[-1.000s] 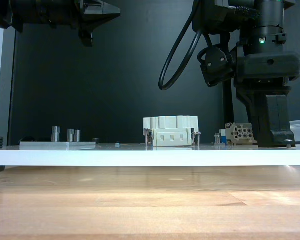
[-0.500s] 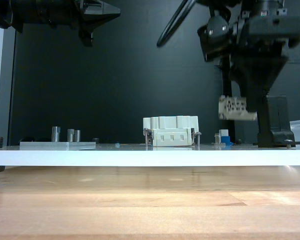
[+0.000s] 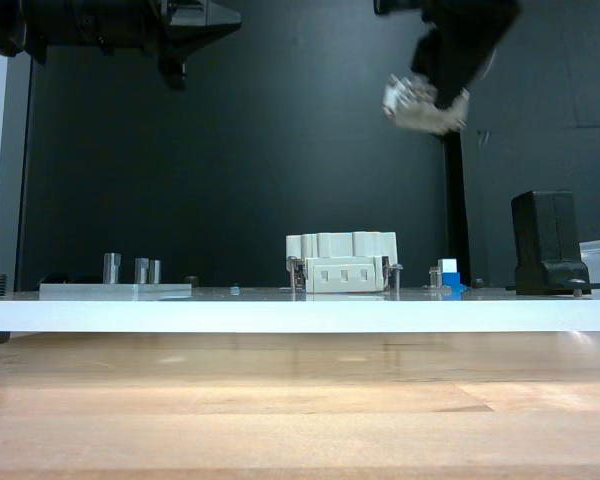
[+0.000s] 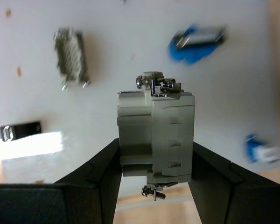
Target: Pick the HAN10E connector and install in the HAN10E hub
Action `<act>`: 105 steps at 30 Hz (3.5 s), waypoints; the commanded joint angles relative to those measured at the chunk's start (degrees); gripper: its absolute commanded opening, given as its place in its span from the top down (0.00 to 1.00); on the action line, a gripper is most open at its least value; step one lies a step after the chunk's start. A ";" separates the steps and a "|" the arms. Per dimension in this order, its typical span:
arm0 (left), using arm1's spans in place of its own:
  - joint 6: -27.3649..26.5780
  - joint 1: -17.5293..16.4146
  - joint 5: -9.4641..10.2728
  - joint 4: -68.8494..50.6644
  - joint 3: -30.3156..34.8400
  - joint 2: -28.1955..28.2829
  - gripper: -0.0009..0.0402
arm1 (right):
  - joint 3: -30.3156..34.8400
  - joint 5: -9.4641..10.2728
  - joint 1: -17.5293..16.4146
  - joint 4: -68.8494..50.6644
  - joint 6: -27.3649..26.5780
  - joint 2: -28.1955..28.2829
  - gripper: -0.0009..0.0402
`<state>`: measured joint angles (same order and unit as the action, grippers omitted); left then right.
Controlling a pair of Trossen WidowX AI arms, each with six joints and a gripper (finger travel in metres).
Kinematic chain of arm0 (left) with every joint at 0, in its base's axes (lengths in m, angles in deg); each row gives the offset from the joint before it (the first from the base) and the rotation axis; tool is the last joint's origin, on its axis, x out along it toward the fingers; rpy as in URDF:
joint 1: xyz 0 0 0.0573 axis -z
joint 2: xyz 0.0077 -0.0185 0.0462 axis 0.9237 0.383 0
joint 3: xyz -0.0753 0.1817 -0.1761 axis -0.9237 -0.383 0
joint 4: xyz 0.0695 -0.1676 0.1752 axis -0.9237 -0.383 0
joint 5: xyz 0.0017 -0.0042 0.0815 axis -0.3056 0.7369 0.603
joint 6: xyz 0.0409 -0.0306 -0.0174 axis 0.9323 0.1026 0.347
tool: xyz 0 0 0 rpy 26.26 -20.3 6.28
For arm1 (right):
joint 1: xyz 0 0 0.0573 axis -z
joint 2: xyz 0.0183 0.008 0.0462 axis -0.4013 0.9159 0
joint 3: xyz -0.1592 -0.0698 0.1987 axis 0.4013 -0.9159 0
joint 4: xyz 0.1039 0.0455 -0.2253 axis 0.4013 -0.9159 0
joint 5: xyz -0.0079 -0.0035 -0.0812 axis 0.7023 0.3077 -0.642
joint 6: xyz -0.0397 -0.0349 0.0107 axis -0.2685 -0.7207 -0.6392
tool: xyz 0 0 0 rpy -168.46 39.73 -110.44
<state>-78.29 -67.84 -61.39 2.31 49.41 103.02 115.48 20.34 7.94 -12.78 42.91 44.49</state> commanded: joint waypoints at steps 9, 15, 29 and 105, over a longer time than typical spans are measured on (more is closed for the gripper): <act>-0.44 0.00 -0.24 -1.86 0.48 0.00 0.98 | 8.83 2.12 4.48 -2.51 -4.87 0.04 0.79; -2.89 -0.02 0.39 -2.19 0.48 0.07 0.96 | 8.85 -4.83 5.01 -2.23 -8.15 0.42 0.79; -14.60 0.00 1.99 -5.16 0.48 0.04 0.69 | 22.21 -18.71 4.96 -7.65 -17.73 11.15 0.79; -47.58 -0.31 4.72 -8.04 10.67 13.51 0.66 | 38.75 -23.30 5.84 -11.21 -21.27 21.62 0.57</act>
<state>-126.09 -68.17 -56.62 -5.80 60.12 116.53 154.21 -2.90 13.79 -24.05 21.58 66.12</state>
